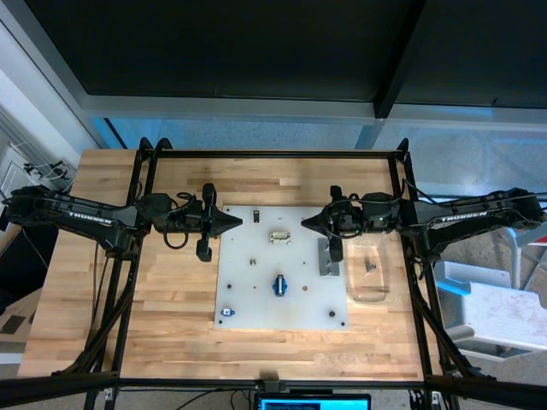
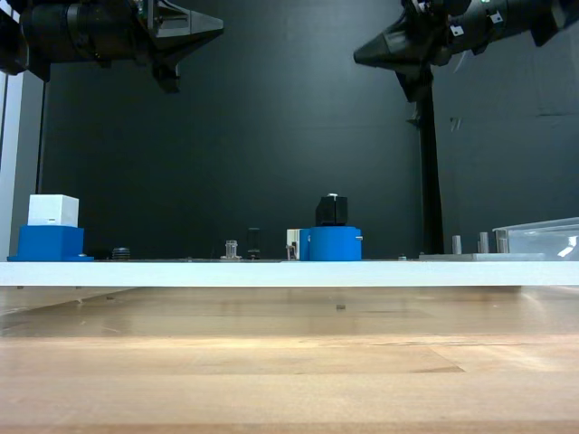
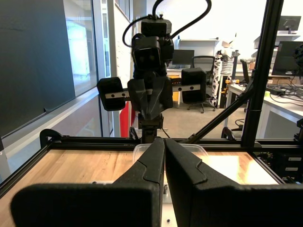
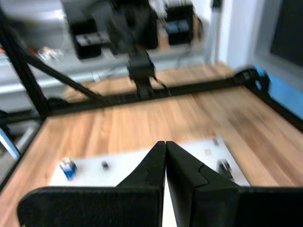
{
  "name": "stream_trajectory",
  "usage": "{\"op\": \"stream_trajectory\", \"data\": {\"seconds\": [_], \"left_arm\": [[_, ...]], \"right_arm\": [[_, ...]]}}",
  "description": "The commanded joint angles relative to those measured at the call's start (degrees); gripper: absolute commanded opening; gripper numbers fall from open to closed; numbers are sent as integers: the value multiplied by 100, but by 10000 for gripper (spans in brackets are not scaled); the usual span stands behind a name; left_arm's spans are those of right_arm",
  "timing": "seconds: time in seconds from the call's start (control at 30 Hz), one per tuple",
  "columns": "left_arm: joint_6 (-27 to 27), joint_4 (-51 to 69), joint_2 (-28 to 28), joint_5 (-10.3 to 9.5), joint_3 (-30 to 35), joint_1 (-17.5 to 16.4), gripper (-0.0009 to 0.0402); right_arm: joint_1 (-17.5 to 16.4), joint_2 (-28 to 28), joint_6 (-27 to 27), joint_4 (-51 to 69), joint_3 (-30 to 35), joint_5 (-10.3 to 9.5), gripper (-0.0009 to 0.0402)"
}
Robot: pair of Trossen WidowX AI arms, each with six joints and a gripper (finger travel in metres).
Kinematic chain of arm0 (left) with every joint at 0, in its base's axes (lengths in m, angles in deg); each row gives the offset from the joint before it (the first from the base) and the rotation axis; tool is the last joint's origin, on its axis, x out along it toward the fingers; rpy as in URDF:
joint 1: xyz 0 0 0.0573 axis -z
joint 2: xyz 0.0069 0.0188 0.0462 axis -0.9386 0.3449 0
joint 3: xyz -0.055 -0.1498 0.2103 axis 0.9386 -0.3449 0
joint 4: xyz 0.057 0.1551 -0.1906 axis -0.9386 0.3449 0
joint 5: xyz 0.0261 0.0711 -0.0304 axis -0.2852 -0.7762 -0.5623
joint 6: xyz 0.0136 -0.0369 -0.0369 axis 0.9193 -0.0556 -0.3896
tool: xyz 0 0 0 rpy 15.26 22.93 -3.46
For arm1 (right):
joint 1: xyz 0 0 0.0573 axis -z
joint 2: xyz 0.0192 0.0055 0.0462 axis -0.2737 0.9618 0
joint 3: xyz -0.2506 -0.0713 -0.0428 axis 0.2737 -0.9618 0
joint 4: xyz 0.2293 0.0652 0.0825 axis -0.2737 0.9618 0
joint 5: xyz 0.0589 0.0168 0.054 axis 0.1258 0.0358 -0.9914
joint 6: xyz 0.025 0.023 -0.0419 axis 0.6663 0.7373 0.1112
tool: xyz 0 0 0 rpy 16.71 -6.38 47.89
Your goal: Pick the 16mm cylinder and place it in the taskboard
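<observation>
The 16mm cylinder is a tiny grey peg lying inside the clear tray, just right of the taskboard. The white taskboard lies at the table's middle and carries a blue fitting and a grey block. My left gripper hangs shut above the board's far left corner, pointing right. Opposite it, my right gripper is also shut with nothing held, high above the board's far right part and left of the tray. In both wrist views the fingers press together.
In the low view a blue base with a white cube stands at the board's left, and a blue fitting stands mid-board. Both grippers hang well above it. A black frame rings the wooden table.
</observation>
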Motion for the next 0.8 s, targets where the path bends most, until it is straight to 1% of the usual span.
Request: {"op": "stream_trajectory", "data": {"seconds": [0.03, 0.13, 0.23, 0.43, 0.67, 0.8], "left_arm": [[2, 0, 0, 2, 2, 0, 0], [0, 0, 0, 2, 2, -2, 0], [2, 0, 0, 2, 2, -2, 0], [2, 0, 0, 2, 2, 0, 0], [2, 0, 0, 2, 2, -2, 0], [2, 0, 0, 2, 2, -2, 0]], "right_arm": [[-2, 0, 282, 901, 328, 13, 0], [-2, 0, 544, 1792, 621, -24, 0], [-9, 0, 627, 2542, 911, -26, 0], [-17, 0, 804, 3486, 1338, -22, 0], [-24, 0, 1172, 4476, 1539, -4, 0], [-28, 0, 1434, 4937, 1539, -61, 0]]}}
